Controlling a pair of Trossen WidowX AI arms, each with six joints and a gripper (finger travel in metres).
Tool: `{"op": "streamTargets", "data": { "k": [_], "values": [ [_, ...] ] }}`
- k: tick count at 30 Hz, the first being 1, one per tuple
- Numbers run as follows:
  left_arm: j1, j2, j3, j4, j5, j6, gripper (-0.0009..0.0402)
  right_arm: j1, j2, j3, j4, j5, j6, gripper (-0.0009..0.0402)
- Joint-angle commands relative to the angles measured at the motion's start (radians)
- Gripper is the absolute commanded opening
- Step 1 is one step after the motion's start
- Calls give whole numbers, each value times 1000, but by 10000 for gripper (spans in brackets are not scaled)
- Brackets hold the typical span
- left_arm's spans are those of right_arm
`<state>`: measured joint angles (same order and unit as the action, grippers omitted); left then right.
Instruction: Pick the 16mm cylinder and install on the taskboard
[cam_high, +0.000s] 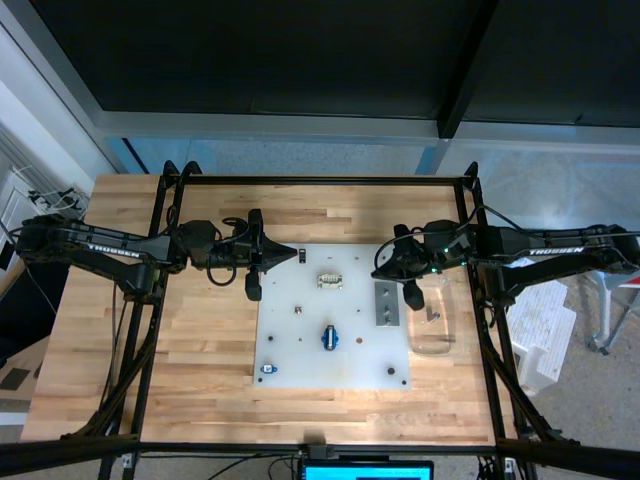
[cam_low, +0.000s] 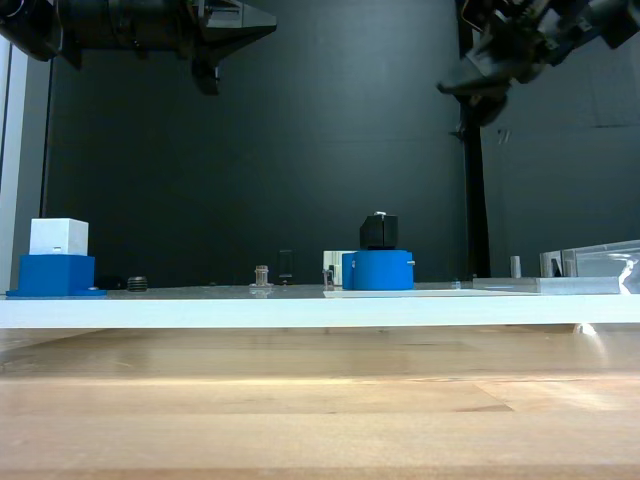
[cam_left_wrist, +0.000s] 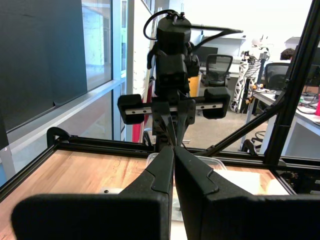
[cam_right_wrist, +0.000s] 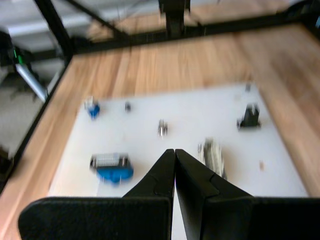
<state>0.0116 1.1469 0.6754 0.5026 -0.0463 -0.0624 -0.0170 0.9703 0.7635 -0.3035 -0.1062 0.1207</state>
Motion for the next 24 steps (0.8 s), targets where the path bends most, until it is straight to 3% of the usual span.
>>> {"op": "streamTargets", "data": {
  "k": [1,3,7,13,19,24],
  "values": [
    [0,0,0,0,0,0,0,12,0,28,-140,2,0,0],
    [0,0,0,0,0,0,0,26,0,42,-219,14,1,0],
    [0,0,0,0,0,0,0,71,0,64,-361,87,6,0],
    [0,0,0,0,0,0,0,135,0,64,-497,112,45,0],
    [0,0,0,0,0,0,0,244,0,64,-605,179,92,3],
    [0,0,0,0,0,0,0,334,0,63,-687,229,165,28]
  ]
}}
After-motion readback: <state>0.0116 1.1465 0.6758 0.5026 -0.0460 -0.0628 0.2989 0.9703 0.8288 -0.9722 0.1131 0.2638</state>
